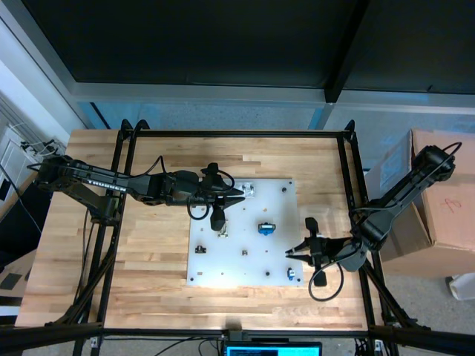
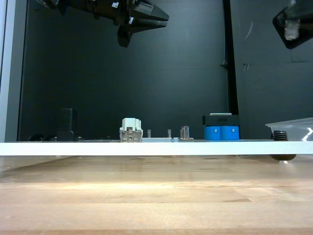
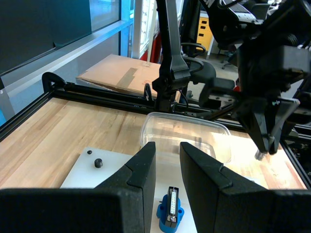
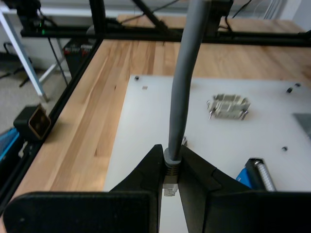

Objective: Pick the RJ45 connector and install on the taskboard

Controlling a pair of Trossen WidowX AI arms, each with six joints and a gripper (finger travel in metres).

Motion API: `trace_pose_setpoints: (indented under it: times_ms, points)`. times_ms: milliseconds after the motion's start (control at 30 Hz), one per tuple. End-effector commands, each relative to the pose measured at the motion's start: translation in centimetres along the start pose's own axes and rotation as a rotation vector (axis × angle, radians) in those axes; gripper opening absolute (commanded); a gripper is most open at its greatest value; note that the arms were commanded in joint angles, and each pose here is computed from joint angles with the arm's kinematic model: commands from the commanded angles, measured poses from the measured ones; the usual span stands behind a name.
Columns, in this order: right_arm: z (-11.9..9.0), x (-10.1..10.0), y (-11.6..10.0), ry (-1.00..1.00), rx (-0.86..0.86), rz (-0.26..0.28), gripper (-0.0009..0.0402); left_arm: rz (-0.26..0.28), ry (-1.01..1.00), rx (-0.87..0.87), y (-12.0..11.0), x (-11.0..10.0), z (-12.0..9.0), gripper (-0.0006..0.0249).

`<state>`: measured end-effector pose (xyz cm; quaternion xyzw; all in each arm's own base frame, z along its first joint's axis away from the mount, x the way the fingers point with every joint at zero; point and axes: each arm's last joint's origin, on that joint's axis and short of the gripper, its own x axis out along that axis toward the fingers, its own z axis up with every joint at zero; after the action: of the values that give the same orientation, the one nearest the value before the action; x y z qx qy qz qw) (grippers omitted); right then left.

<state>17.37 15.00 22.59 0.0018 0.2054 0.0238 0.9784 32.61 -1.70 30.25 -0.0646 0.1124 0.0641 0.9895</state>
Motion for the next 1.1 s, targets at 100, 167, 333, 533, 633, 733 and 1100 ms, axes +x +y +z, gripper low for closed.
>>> trace_pose_setpoints:
  times_ms: [100,167,333,533,633,733,1100]
  points:
    - [-1.5,0.6,1.5,0.05,-0.011,0.022,0.0,0.001,-0.001,-0.001,0.0,0.0,0.0,0.0064]
    - [-1.9,0.8,2.1,0.056,-0.006,0.034,0.0,0.001,-0.001,-0.001,0.0,0.0,0.0,0.0066]
    - [-2.9,0.9,3.2,0.068,-0.01,0.046,0.0,0.001,-0.001,-0.001,0.0,0.0,0.0,0.0065]
    - [-3.5,1.1,3.7,0.067,-0.021,0.041,0.0,0.001,0.001,-0.001,0.0,0.0,0.0,0.0065]
    - [-3.9,1.2,3.7,0.062,-0.01,0.032,0.0,0.001,0.0,-0.001,0.0,0.0,0.0,0.0065]
    - [-4.5,1.2,3.6,0.06,0.002,0.037,0.0,0.001,0.0,-0.001,0.0,0.0,0.0,0.0065]
    - [-5.9,1.3,3.5,0.063,0.012,0.0,0.0,0.001,0.001,-0.001,0.0,0.0,0.0,0.0065]
